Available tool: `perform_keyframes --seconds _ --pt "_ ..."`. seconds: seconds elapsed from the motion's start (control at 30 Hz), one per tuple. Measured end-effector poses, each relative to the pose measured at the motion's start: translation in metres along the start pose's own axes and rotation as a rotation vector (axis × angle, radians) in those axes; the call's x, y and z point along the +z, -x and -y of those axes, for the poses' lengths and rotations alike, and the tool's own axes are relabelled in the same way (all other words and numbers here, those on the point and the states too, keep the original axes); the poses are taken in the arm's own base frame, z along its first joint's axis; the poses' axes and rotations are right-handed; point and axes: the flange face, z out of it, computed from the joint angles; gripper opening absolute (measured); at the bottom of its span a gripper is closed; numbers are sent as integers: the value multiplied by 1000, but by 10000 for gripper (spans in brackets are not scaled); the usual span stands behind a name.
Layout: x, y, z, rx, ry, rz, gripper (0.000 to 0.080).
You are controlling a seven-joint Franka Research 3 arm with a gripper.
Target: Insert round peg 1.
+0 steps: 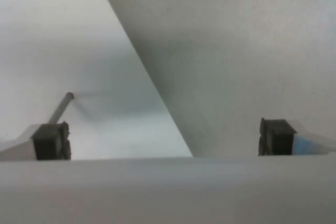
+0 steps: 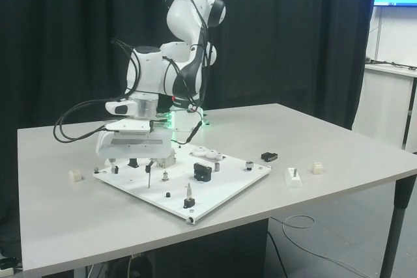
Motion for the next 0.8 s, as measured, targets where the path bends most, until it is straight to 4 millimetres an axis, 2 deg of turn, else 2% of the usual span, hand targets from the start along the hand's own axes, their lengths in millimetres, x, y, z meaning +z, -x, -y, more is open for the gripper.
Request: perform_keyframes --seconds 0.8 --pt "1 -2 -15 8 15 7 800"
